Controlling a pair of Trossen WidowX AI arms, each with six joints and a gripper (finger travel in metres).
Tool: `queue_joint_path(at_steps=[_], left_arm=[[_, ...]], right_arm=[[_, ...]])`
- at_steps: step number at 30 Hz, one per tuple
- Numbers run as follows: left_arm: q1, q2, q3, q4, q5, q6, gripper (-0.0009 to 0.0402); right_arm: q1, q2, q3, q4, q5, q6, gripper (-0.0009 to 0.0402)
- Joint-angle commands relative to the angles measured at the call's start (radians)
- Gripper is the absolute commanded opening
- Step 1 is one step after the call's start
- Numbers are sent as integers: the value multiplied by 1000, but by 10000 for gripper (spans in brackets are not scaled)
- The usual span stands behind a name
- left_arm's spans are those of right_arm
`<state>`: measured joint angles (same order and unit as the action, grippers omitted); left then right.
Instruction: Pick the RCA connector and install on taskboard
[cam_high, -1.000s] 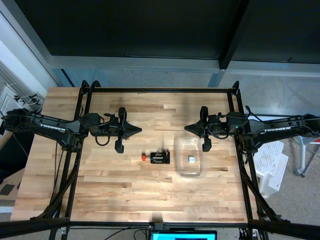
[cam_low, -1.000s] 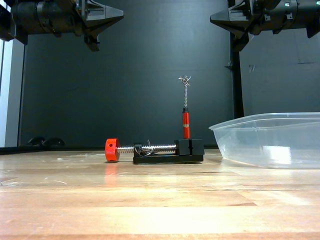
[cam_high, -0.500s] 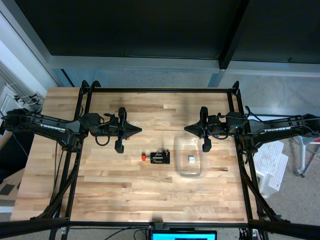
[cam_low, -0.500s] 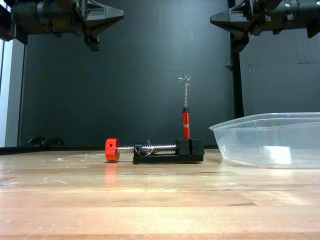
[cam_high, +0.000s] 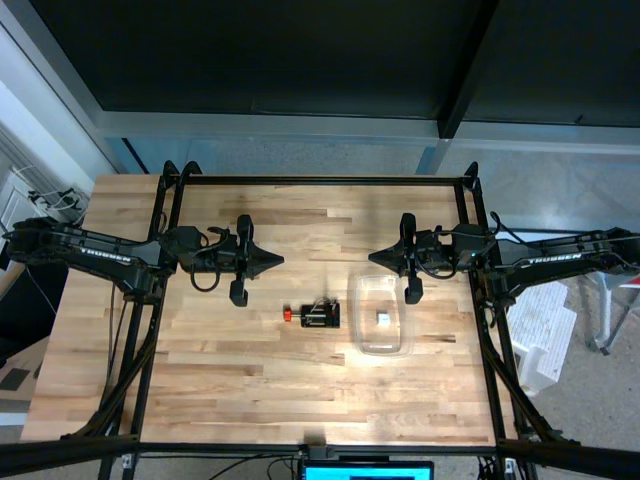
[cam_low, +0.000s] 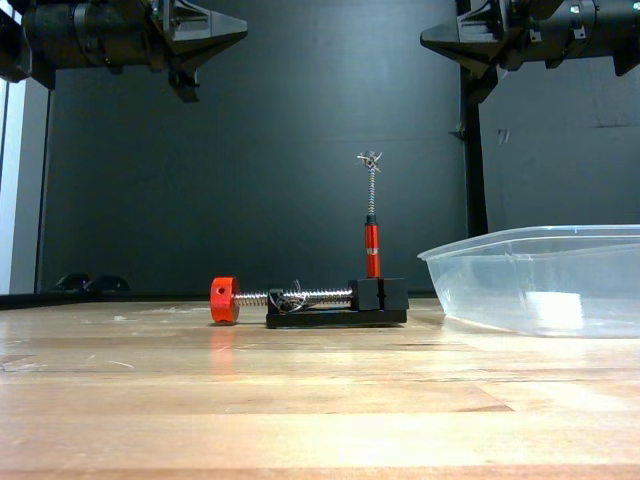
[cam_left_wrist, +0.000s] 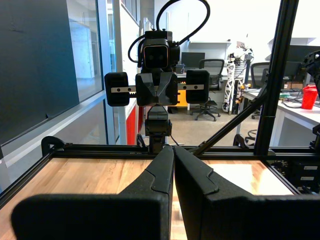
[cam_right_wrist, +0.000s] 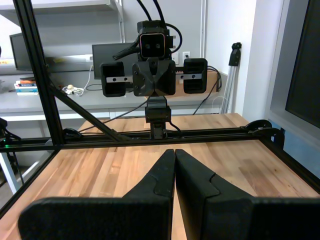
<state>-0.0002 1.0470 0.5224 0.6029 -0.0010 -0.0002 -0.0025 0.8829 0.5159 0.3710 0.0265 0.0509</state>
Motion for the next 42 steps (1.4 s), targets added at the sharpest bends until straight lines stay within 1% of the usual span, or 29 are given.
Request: queue_joint_path(at_steps=[1,42], left_arm=[[0,0,0,0,0,0,0],[0,0,0,0,0,0,0]], right_arm=[[0,0,0,2,7,0,0],[0,0,0,-23,7,0,0]])
